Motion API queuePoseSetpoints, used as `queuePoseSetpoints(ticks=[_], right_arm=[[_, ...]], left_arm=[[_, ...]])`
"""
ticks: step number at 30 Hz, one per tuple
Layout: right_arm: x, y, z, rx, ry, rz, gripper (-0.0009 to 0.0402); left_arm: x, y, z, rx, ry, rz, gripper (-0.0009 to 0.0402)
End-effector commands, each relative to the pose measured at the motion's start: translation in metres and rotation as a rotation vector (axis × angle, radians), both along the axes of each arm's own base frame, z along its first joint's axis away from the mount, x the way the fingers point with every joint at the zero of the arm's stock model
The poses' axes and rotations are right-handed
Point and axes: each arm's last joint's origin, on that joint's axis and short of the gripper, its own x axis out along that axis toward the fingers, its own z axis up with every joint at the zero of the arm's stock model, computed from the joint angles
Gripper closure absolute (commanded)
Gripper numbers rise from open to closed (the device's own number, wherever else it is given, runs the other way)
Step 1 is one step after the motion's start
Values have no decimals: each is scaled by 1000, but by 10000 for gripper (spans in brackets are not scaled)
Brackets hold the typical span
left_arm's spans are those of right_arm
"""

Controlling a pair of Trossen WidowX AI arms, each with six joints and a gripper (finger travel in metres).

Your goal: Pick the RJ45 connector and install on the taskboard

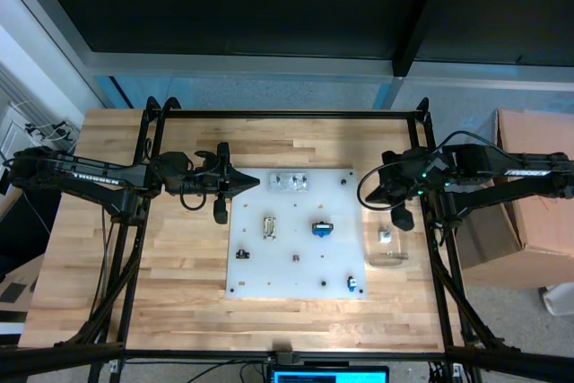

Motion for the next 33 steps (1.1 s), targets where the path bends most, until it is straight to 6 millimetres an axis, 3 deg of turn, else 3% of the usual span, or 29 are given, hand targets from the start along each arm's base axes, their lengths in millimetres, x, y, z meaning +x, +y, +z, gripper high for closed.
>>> queuePoseSetpoints(ticks=[1, 15, 33], right_arm=[[-11, 1, 8, 1, 74, 7, 393], [-49, 0, 45, -8, 236, 11, 393], [-51, 0, 44, -8, 282, 14, 393]], left_arm=[[0, 0, 0, 0, 0, 0, 393], [0, 0, 0, 0, 1, 0, 393], [0, 0, 0, 0, 1, 0, 393]])
